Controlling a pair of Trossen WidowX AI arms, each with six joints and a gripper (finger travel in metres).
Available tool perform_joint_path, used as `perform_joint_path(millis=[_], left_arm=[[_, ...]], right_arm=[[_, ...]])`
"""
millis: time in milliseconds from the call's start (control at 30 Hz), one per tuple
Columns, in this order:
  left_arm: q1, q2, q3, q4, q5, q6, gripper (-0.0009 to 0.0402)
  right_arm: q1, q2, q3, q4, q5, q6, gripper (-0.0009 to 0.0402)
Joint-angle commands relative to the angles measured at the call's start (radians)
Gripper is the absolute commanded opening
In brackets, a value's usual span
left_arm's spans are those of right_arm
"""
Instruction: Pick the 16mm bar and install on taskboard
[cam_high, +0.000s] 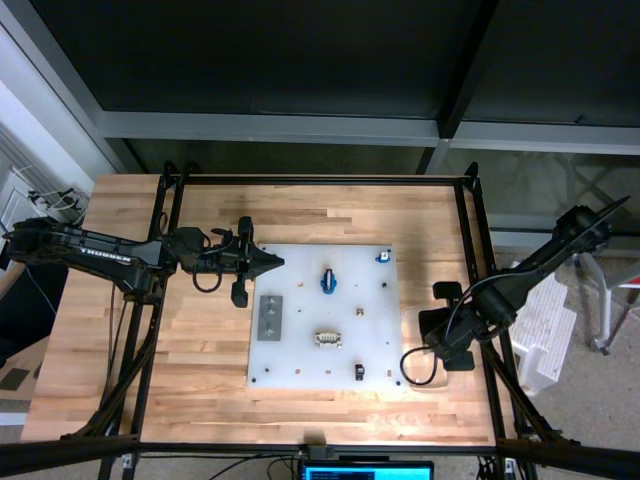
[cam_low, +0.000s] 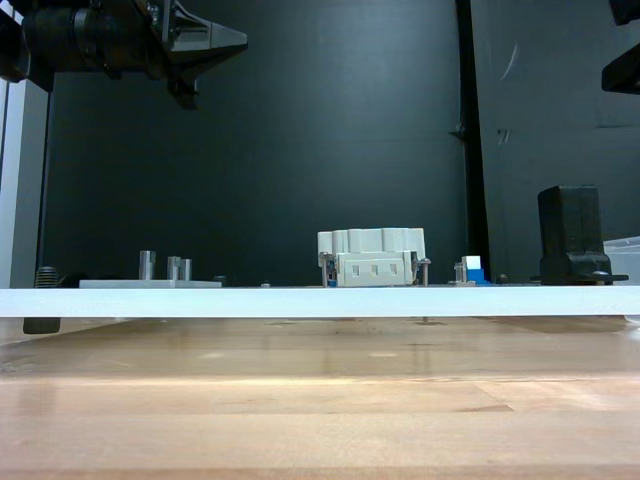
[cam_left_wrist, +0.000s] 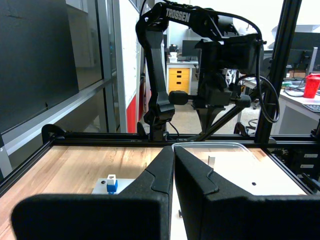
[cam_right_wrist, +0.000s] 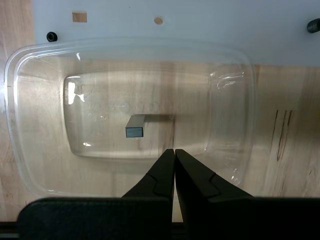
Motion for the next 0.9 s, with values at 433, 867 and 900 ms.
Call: perform_joint_path(millis=[433, 867, 900], left_arm=[[0.0, 0.0, 0.0, 0.0, 0.0, 0.0, 0.0], [0.0, 0.0, 0.0, 0.0, 0.0, 0.0, 0.0], [0.0, 0.0, 0.0, 0.0, 0.0, 0.0, 0.0]], right_arm=[[0.08, 0.065, -0.001, 0.028, 0.053, 0.084, 0.0126], [0.1, 0.103, -0.055, 0.117, 0.053, 0.101, 0.0208], [0.1, 0.103, -0.067, 0.137, 0.049, 0.101, 0.021]])
